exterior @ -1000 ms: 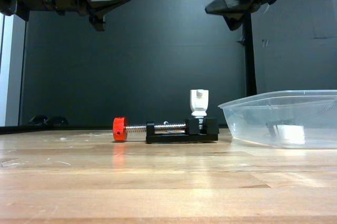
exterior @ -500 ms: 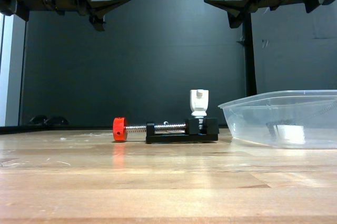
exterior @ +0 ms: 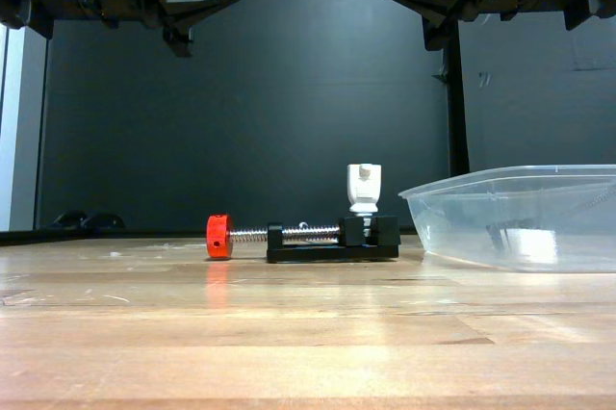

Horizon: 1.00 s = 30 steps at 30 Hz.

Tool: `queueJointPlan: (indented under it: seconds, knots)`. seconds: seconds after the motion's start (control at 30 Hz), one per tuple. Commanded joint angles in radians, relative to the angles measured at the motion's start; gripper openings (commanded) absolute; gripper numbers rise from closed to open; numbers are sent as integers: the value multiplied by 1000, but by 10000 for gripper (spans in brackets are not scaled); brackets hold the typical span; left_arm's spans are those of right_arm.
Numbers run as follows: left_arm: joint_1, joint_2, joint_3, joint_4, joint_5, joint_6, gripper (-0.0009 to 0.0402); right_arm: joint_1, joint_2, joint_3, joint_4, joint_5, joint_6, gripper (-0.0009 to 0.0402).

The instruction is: Remove the power plug from the receptacle and place in the container

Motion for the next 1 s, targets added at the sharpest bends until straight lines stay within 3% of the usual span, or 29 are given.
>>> queueJointPlan:
  seconds: [0.03,0.47,0.6,1.0]
  knots:
    - [0,0,0,0,0,0,0,1,1,4,-2,-3,1,0]
    - [0,0,0,0,0,0,0,1,1,4,-22,-7,13,0]
    - [0,0,0,0,0,0,0,1,1,4,-22,10,53,0]
    - [0,0,0,0,0,0,0,1,1,4,-22,14,52,0]
